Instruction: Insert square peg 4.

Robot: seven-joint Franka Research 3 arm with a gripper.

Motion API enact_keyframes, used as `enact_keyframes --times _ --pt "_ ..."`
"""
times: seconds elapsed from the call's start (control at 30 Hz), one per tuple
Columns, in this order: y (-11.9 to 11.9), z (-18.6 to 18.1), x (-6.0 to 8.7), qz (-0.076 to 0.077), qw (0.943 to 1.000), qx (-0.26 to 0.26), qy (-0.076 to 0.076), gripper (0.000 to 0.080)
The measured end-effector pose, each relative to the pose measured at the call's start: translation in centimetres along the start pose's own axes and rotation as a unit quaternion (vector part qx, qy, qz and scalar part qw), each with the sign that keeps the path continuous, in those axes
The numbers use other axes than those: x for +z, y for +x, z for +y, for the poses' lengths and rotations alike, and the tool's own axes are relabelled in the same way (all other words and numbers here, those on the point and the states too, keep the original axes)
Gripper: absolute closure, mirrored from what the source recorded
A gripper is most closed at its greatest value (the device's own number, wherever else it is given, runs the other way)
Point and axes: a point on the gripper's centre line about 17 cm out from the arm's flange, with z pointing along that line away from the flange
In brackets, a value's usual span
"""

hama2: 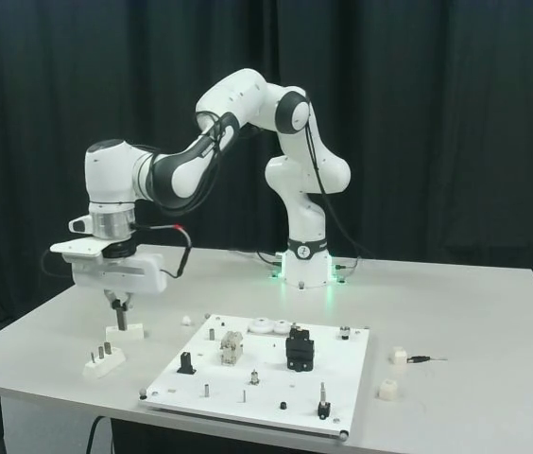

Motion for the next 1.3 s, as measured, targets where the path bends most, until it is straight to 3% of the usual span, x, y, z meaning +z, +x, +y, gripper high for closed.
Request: enact_keyframes --times 0.2,0.57,1.3 --pt "1.0 -2.1 -0.4 0.002 0.9989 -0.048 -0.002 0.0654" --pt "1.5 -3.7 0.4 -0.002 0.9978 -0.065 -0.010 0.0654" --pt "3.3 -9.6 3.8 -0.001 0.9995 -0.026 -0.016 0.0654"
